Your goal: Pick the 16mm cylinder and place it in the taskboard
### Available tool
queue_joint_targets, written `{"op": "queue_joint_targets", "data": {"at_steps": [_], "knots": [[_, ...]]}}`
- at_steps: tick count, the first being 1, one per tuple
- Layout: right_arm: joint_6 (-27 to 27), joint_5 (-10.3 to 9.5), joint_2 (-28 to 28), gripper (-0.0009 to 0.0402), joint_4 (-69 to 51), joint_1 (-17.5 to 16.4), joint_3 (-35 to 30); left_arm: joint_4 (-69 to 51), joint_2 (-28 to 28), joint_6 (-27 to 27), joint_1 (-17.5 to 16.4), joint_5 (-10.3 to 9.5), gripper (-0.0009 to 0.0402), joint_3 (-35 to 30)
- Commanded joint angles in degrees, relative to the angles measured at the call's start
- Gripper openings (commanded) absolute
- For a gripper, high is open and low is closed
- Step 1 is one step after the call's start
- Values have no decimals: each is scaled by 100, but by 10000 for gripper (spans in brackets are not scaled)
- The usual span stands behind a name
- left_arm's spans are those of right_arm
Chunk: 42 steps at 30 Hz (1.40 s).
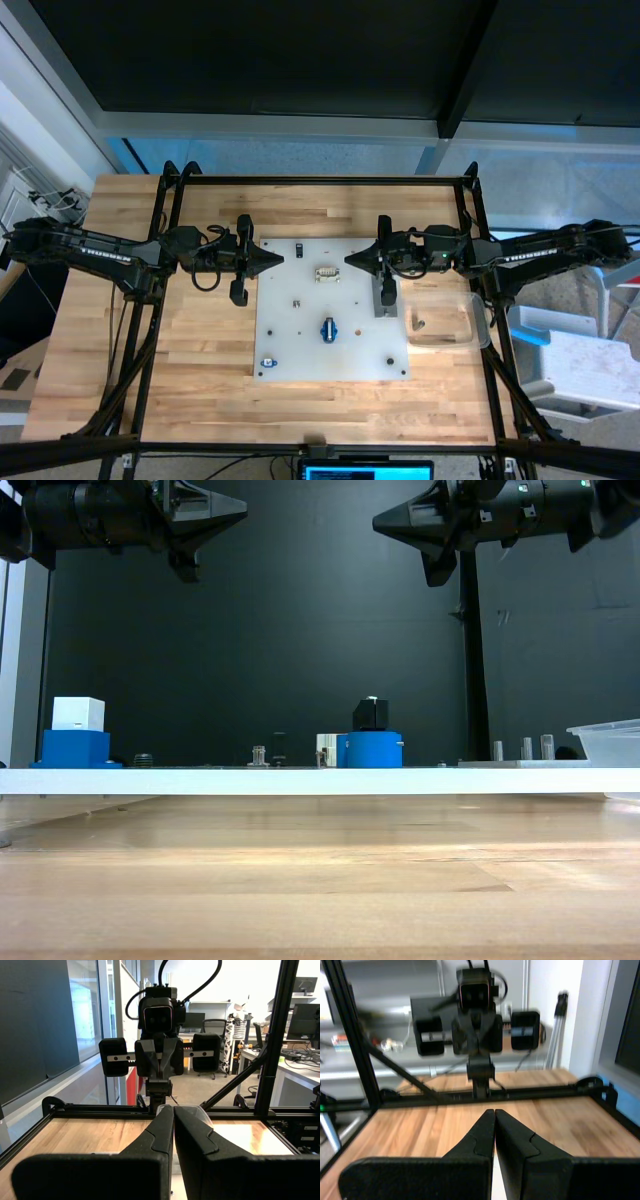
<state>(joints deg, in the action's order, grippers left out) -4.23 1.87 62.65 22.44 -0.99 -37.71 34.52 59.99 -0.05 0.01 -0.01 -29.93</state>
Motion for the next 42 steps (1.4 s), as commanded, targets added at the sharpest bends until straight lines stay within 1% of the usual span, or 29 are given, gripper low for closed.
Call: {"op": "queue_joint_targets", "data": {"at_steps": [1, 8, 15, 18, 23, 29, 33, 38, 42], "knots": [[20, -4, 2, 0, -918, -7, -356, 4, 2, 0, -2, 2, 0, -2], [24, -11, 2, 0, -2806, -22, -1097, 2, 2, 0, -2, 2, 0, -2], [13, 4, 2, 0, -4159, -35, -1626, 2, 2, 0, 0, 2, 0, -2], [-96, 11, 7, 0, -4610, -39, -1814, 2, 2, 0, 0, 0, 0, -2], [-291, 0, 9, 0, -5250, -52, -2037, 2, 2, 0, -2, 2, 0, -2], [-313, -9, 7, 0, -6030, -74, -2201, 2, 2, 0, -2, 2, 0, -2], [-422, -22, 7, 0, -6406, -127, -2240, 2, 2, 2, 0, 0, 0, -2], [-433, -22, 7, 0, -6920, -302, -2277, 4, 2, 0, 0, 0, 0, -2], [-592, -24, 7, 0, -7158, -492, -2277, 2, 2, 0, 0, 0, 0, -2]]}}
